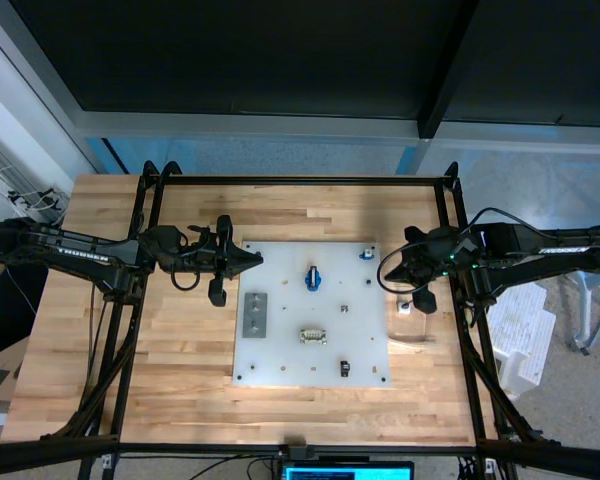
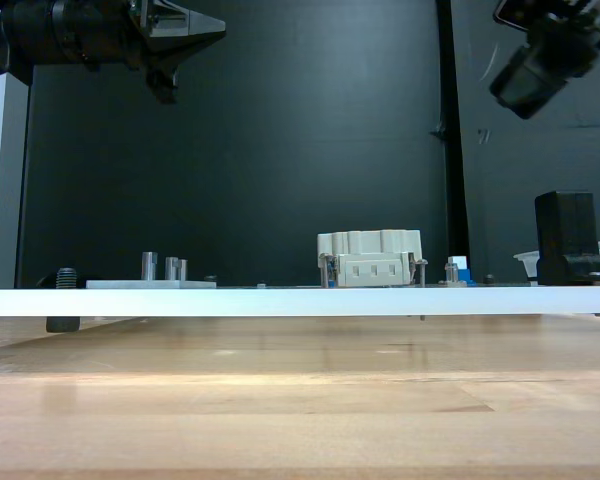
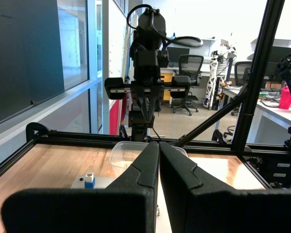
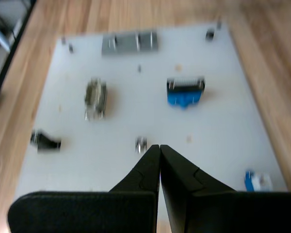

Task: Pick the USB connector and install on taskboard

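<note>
The left gripper (image 1: 252,260) hangs high over the wooden bench (image 1: 100,300), level and pointing inward across it. Its two black fingers (image 3: 145,167) are pressed together along their whole length, with nothing between them. The right gripper (image 1: 392,272) faces it from the opposite side and tilts downward. Its fingers (image 4: 179,172) are also closed tip to tip and carry nothing.

The taskboard (image 1: 280,365), a large flat white square plate, lies on the bench below and between the two grippers. The left gripper is above its left edge and the right gripper above its right edge.

- **Ahead of the right gripper:** the blue upright part (image 4: 185,92) stands on the plate, with the metal multi-pin connector (image 4: 95,99) beside it.
- **Farthest from the right gripper:** the grey block with short pegs (image 4: 131,41) is at the far side of the plate, just below the left gripper.
- **Nearer the right gripper:** the small black socket (image 4: 46,141) sits off to one side, apart from the connector.
- **Close under the right gripper:** a small blue and white piece (image 4: 257,180) rests at the board's corner.

A small clear plastic tray (image 3: 126,148) sits beyond the left gripper's tips, under the right arm. A small white piece (image 1: 405,307) lies just off the board's edge, below the right gripper.

I cannot tell where the tiny black USB connector is in any view, and neither gripper holds it.
</note>
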